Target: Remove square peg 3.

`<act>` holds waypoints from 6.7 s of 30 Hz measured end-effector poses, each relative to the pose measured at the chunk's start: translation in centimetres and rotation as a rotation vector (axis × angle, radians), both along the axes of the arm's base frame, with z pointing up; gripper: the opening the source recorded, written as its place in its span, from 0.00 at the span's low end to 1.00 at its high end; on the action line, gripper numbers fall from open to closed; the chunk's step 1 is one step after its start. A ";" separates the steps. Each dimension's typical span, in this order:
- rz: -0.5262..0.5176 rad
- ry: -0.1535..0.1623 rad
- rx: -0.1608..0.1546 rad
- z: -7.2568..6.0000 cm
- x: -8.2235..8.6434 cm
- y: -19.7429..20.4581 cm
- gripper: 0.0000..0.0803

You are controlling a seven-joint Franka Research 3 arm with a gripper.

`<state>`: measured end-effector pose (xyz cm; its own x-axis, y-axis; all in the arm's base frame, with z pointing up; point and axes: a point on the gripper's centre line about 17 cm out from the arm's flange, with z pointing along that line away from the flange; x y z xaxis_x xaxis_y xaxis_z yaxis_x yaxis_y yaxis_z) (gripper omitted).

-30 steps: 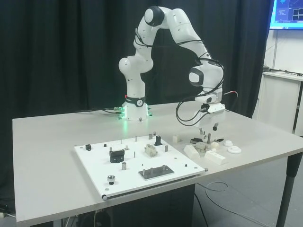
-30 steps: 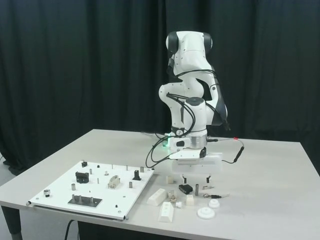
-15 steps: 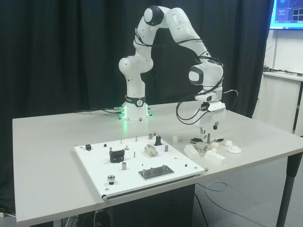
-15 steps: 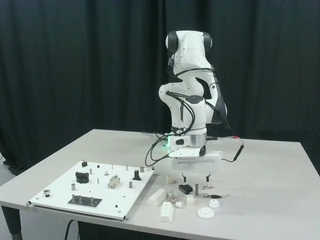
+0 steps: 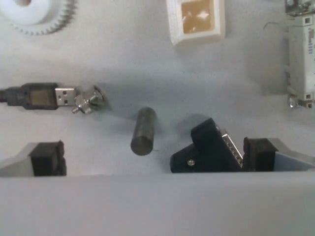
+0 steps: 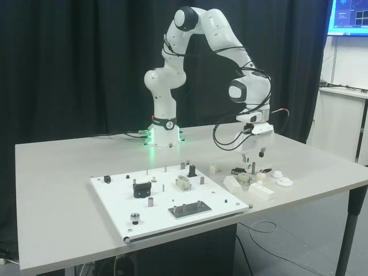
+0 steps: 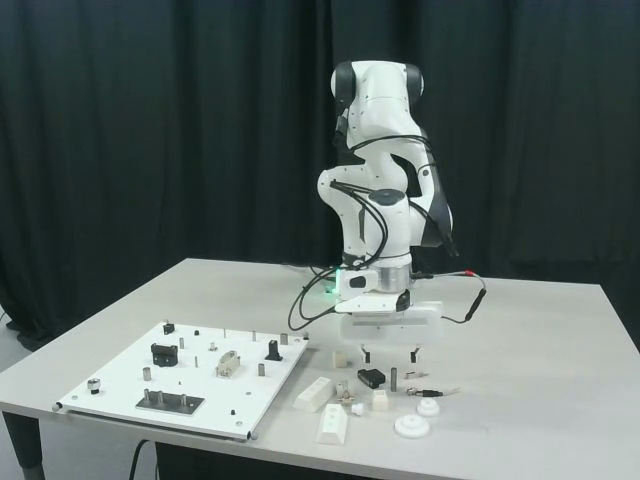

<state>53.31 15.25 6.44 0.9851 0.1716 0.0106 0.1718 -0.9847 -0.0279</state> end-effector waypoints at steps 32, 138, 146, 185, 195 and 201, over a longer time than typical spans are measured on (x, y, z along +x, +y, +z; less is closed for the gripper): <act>-0.027 -0.012 -0.003 0.5 0.8 -1.2 1.00; -0.109 -0.017 -0.064 -1.4 4.3 -26.0 1.00; -0.116 0.020 -0.057 -2.5 4.1 -25.8 1.00; -0.181 0.061 -0.036 -3.5 3.4 -26.5 0.63; -0.187 0.062 -0.035 -3.5 3.4 -26.5 0.42; -0.189 0.061 -0.035 -3.5 3.4 -26.5 0.14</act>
